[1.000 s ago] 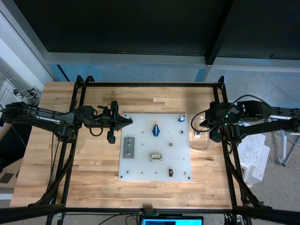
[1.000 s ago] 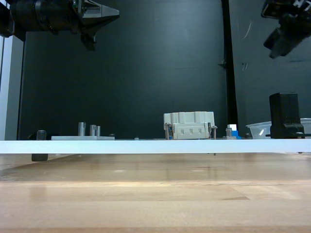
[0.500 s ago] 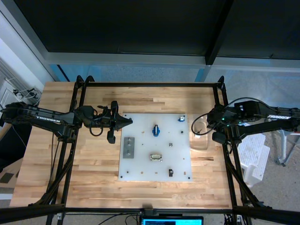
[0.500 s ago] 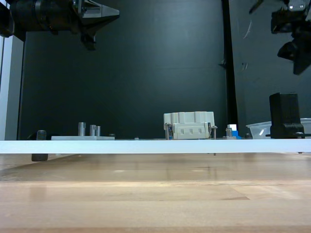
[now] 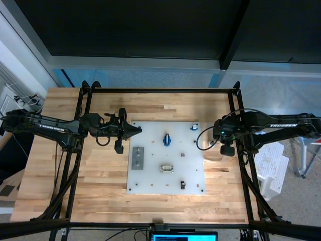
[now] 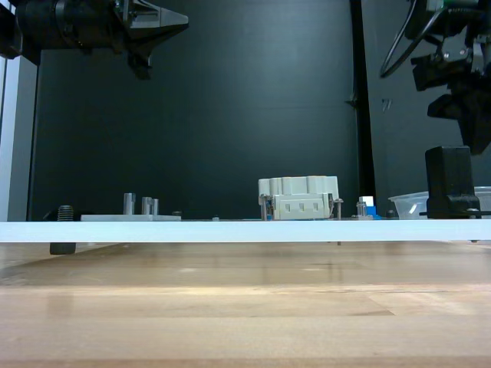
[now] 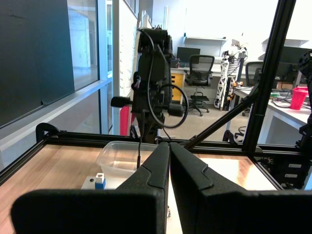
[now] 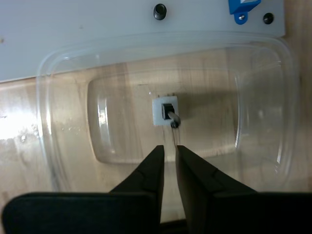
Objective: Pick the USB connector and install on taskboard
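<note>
Right gripper [image 8: 169, 153]: mine, pointing straight down over the clear tray [image 8: 43, 102], which sits on the table [image 5: 100, 186] just beside the taskboard's right edge.
Right fingers [image 8: 155, 163]: drawn all but together with only a thin slit between them, grasping nothing.
USB connector [image 8: 165, 111]: lying on the floor of the tray, a small white square with a dark socket and a short metal stub. It is directly ahead of my right fingertips and apart from them.
Left gripper [image 5: 138, 129]: held high over the taskboard's left edge, pointing level across the board toward the other arm.
Left fingers [image 7: 156, 165]: clenched tip to tip, with nothing between them.
Taskboard [image 5: 150, 175]: flat white plate in the middle of the table.
On the board: blue knob [image 5: 167, 139] toward the far side, grey block [image 5: 137, 158] at the left, beige connector [image 5: 167, 168] in the middle, black socket [image 5: 183, 185] near the front edge, and a small blue piece [image 5: 193, 127] at the far right corner.
Low view: the beige connector [image 6: 299, 198] and black socket [image 6: 449, 184] stand up from the board. The tray's rim [image 6: 406, 203] shows behind them.
</note>
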`<act>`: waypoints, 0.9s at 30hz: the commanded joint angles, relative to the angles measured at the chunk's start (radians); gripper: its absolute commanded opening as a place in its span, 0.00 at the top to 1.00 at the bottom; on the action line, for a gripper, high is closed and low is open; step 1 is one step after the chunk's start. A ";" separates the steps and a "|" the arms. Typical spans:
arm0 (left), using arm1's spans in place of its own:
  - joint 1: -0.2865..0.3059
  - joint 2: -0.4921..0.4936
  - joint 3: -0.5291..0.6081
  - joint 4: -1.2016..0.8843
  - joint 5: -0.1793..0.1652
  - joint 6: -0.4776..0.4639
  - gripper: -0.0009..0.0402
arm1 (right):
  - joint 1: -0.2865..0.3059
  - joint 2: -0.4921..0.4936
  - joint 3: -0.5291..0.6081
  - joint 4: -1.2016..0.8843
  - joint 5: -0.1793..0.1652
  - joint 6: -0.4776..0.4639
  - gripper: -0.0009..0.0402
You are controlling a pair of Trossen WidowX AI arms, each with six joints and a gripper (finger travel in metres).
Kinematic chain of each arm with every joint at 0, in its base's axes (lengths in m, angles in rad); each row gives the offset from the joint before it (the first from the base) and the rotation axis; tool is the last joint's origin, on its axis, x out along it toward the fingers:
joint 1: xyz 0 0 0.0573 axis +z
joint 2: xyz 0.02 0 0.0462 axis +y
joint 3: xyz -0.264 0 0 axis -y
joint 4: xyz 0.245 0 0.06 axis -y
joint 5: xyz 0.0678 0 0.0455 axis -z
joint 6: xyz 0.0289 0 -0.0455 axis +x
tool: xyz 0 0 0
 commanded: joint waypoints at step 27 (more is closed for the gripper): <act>0.000 0.000 0.000 0.000 0.000 0.000 0.98 | -0.069 0.231 -0.047 0.188 -0.006 -0.050 0.73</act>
